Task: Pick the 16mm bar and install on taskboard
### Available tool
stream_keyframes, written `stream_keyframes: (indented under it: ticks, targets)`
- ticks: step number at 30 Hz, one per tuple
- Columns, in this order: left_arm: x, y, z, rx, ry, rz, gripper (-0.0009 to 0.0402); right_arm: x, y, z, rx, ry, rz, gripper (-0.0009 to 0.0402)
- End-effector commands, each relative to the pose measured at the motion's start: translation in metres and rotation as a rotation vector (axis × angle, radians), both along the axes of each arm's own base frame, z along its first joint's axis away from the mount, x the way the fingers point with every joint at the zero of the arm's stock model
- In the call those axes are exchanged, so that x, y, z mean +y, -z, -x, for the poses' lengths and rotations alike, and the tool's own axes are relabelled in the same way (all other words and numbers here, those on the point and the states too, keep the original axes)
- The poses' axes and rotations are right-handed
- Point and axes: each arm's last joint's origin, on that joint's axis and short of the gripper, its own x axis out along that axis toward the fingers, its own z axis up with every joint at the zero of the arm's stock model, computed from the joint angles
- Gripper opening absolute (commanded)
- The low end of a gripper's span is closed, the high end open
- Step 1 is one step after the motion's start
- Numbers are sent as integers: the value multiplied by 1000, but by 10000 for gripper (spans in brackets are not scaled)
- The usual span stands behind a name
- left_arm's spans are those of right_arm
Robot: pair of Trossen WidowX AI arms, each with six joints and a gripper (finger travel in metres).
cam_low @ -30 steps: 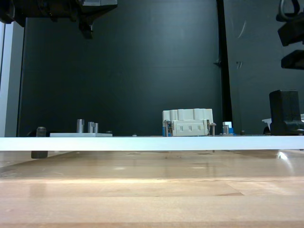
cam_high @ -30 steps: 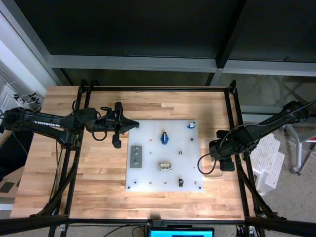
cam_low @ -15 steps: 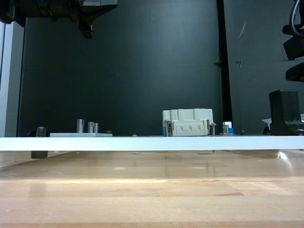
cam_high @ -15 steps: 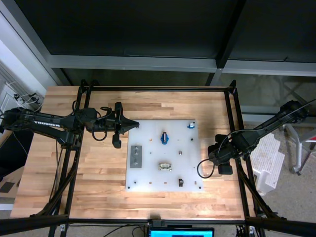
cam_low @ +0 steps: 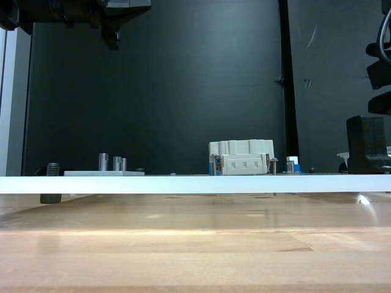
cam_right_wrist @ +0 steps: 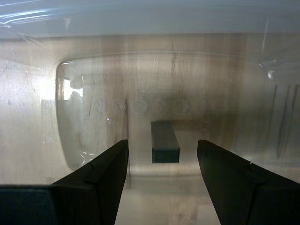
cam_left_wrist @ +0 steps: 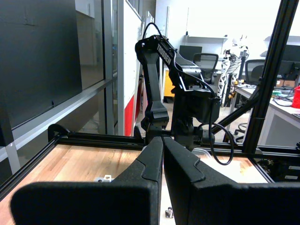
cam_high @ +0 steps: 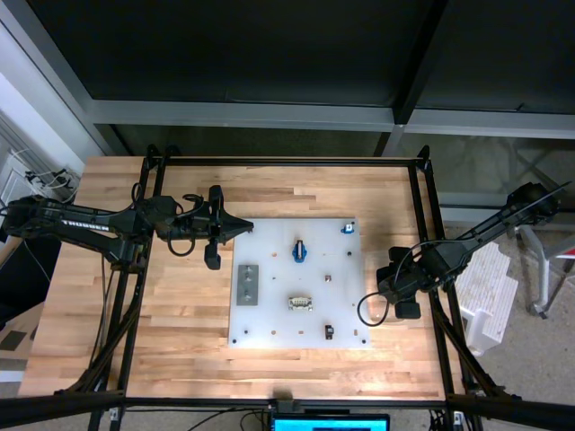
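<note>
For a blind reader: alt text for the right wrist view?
A dark bar lies free in a clear tray, framed by the open right claw. The left claw, shut, is out of this view, near the far-left corner of the board.

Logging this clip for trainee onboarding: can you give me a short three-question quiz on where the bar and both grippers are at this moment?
1. Fill in: the gripper above the taskboard's far left edge is the ___ one.
2. True or false: the left gripper is open.
3. Where is the 16mm bar? A) lying free in the clear tray, under the open right gripper; B) held in that gripper; C) seated on the taskboard.
Key: 1 left. 2 false, it is shut. 3 A; the right gripper hangs over the tray, to the right of the taskboard.
</note>
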Motion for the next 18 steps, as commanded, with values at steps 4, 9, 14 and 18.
stream_keyframes:
  ticks: [4, 9, 14, 18]
  targets:
    - [0, 0, 0, 0, 0, 0, 0, 0, 10, 2, -6, 4, -6, 204]
    - [0, 0, 0, 0, 0, 0, 0, 0, 11, 2, -7, 1, -6, 194]
    - [0, 0, 0, 0, 0, 0, 0, 0, 11, 2, -8, -2, -6, 167]
    - [0, 0, 0, 0, 0, 0, 0, 0, 11, 2, -7, -5, -5, 144]
